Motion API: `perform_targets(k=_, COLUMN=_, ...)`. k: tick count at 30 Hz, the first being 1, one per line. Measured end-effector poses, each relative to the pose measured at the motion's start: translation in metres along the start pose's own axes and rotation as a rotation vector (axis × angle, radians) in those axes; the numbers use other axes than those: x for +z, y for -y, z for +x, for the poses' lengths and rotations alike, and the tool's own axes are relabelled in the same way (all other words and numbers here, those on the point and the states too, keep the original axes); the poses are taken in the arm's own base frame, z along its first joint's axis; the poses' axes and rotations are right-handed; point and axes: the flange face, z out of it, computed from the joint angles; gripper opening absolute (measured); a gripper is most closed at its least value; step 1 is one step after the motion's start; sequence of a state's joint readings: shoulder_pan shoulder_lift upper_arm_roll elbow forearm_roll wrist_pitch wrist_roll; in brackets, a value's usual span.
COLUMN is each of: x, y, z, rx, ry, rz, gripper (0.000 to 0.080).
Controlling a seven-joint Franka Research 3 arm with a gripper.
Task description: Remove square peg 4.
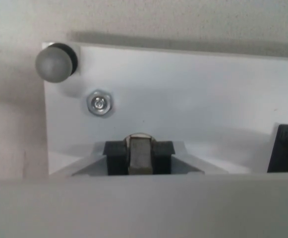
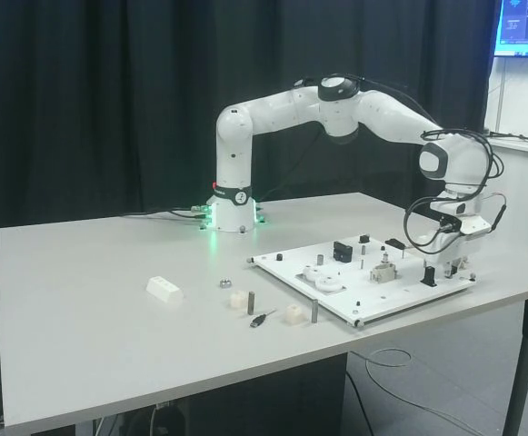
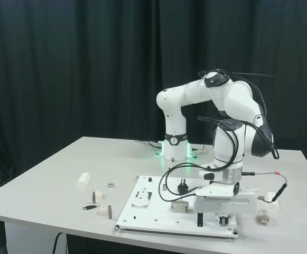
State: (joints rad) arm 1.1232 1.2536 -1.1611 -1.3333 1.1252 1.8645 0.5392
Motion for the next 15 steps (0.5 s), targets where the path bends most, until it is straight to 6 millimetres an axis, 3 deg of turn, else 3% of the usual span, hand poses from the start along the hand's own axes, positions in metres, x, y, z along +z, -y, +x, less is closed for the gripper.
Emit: perform_targets(k=15, x=-0.0001, y=0.0001, z=0.0, rx=0.031, ry=0.0, rz=0.001, gripper=0.0099)
